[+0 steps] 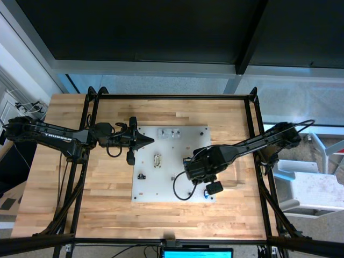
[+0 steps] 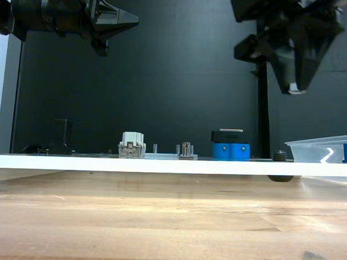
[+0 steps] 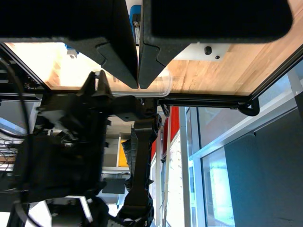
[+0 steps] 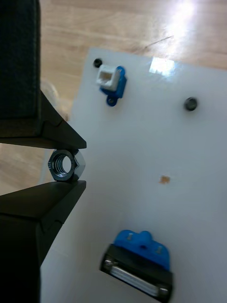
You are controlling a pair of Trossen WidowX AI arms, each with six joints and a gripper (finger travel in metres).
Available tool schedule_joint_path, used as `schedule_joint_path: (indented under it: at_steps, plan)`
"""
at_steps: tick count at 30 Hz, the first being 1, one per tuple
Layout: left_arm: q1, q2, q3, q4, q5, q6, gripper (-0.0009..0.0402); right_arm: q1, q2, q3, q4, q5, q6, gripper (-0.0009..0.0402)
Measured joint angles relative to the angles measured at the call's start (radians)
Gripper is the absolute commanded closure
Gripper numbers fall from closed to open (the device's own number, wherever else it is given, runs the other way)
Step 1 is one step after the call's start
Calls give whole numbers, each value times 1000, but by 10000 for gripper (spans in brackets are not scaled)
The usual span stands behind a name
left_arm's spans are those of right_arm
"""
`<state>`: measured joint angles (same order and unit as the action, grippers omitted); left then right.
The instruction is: Unfasten the M12 fastener and place in the container
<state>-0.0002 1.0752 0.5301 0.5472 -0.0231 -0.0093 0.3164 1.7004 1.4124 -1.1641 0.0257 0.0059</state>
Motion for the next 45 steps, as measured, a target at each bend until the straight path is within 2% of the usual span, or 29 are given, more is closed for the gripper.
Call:
schedule_joint_path:
  at_steps: [7, 19, 25, 31, 34, 45]
  plan:
    - [0, 0, 0, 0, 0, 0, 393, -17, -138, -190, 42, 0, 45, 354]
    - [0, 0, 0, 0, 0, 0, 393, -35, -334, -422, 48, 0, 187, 354]
    - [0, 0, 0, 0, 0, 0, 393, -35, -399, -491, 49, 0, 226, 354]
    - [0, 0, 0, 0, 0, 0, 393, -35, -404, -502, 54, 4, 260, 352]
    - [0, 0, 0, 0, 0, 0, 393, -35, -404, -502, 55, 8, 269, 332]
    - [0, 0, 0, 0, 0, 0, 393, -35, -404, -500, 57, 8, 278, 206]
